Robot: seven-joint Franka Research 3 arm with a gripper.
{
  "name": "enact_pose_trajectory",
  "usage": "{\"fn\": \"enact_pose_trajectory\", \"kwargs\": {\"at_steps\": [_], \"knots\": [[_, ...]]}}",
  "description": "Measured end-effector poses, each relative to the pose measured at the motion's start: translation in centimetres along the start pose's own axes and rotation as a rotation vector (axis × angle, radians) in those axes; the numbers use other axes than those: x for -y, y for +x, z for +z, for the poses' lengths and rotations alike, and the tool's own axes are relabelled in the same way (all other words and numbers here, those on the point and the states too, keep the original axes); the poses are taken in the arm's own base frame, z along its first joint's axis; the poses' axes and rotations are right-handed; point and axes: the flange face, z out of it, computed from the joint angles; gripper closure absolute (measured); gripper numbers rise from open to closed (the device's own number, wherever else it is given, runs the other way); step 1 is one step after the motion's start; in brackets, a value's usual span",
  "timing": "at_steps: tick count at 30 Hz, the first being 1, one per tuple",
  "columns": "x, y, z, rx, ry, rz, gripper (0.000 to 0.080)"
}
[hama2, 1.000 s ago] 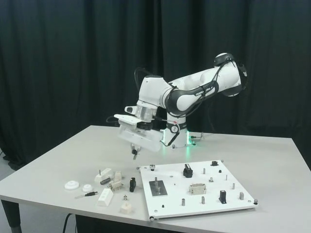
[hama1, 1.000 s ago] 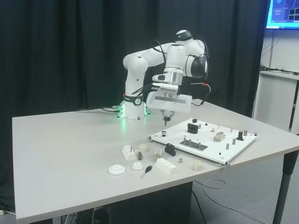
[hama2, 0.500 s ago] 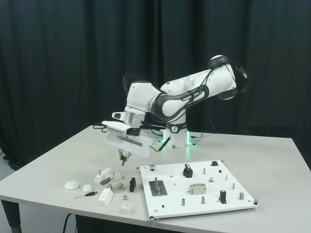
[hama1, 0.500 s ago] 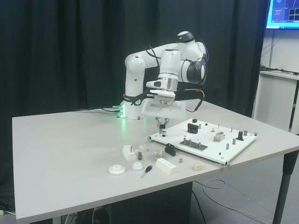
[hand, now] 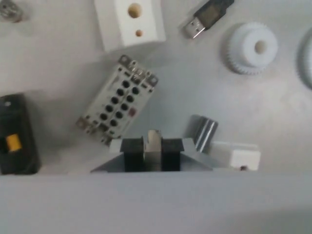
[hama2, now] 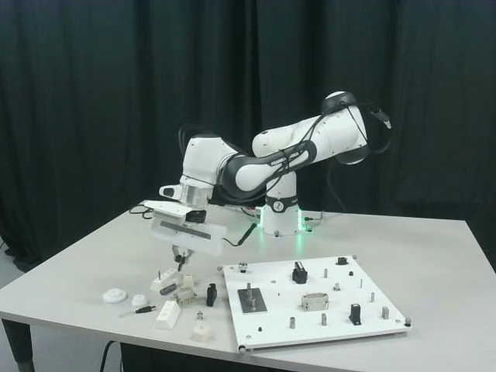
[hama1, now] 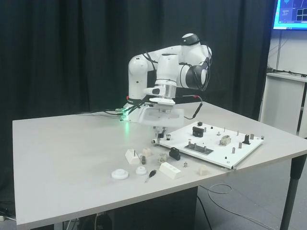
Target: Place Ethernet.
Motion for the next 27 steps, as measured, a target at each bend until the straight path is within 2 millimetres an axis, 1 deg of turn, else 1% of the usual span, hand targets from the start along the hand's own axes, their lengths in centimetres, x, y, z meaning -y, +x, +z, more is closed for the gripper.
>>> {"fn": "enact_pose_trajectory", "kwargs": {"at_steps": [5, 13, 27], "knots": [[-0.4, 1.2, 1.0, 0.009, -0.011, -0.043, 0.0731], [-0.8, 2.8, 2.1, 0.024, -0.015, -0.06, 0.0731], [-1.0, 4.2, 2.9, 0.054, -0.004, -0.067, 0.0731]]}}
